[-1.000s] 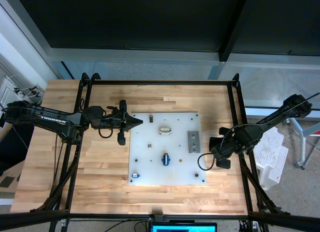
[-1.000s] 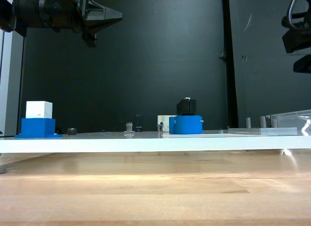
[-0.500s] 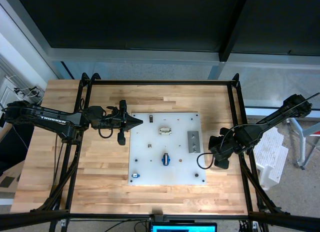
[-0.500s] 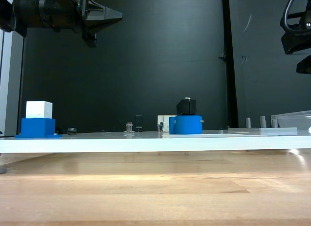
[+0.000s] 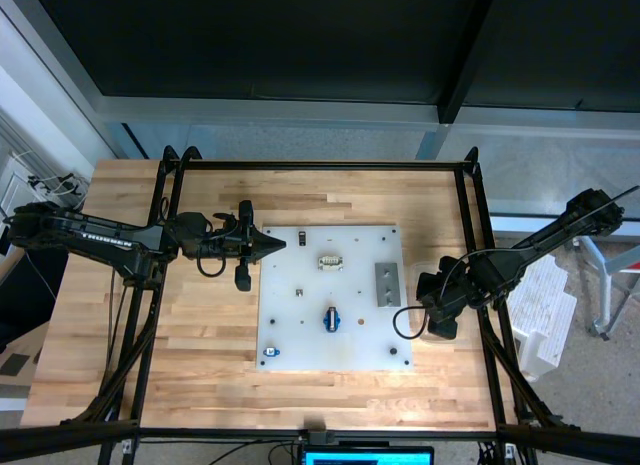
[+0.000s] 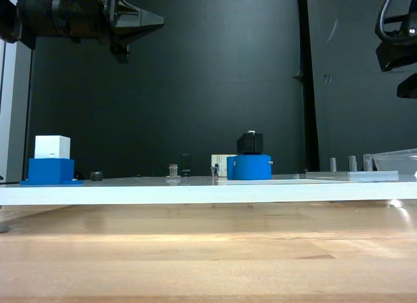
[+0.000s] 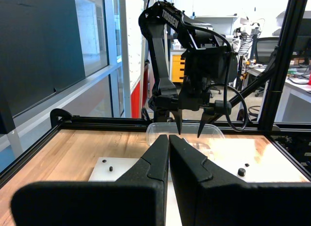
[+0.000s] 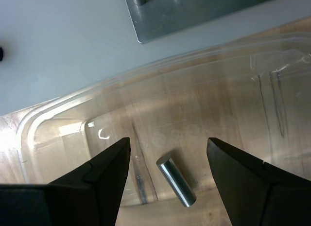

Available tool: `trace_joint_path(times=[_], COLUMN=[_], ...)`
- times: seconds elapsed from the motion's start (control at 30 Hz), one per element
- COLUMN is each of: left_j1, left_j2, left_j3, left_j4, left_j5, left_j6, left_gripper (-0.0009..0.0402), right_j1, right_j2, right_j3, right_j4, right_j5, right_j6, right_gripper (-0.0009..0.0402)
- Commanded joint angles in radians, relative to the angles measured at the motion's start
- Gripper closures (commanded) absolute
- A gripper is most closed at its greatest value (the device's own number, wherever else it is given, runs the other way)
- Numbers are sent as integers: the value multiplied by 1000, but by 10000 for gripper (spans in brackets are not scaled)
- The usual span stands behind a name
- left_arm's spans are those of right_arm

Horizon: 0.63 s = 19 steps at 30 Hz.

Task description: Remove the 16mm cylinder and place in the container

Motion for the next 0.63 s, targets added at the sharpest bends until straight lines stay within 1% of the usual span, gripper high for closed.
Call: trace_joint_path(times=[0.03,0.1,0.13,0.23,0.3,0.6,0.63], left_j1=[0,0,0,0,0,0,0], left_j2=[0,0,0,0,0,0,0], left_j3=[0,0,0,0,0,0,0], left_j4=[0,0,0,0,0,0,0], left_j5=[0,0,0,0,0,0,0], left_j6=[0,0,0,0,0,0,0], left_gripper=[393,393,393,393,393,393,393], right_j1=[-16,-34,-44,-77,-104,-246,-262], right_j2=[0,0,0,0,0,0,0], right_j3=[38,62,73,97,106,106,105], right_j4=[1,2,3,21,59,381,419], right_j5=[2,2,8,50,63,64,64], right_j6=[-38,-73,-95,-158,-218,-536,-563], right_gripper=[196,211,220,250,273,394,396])
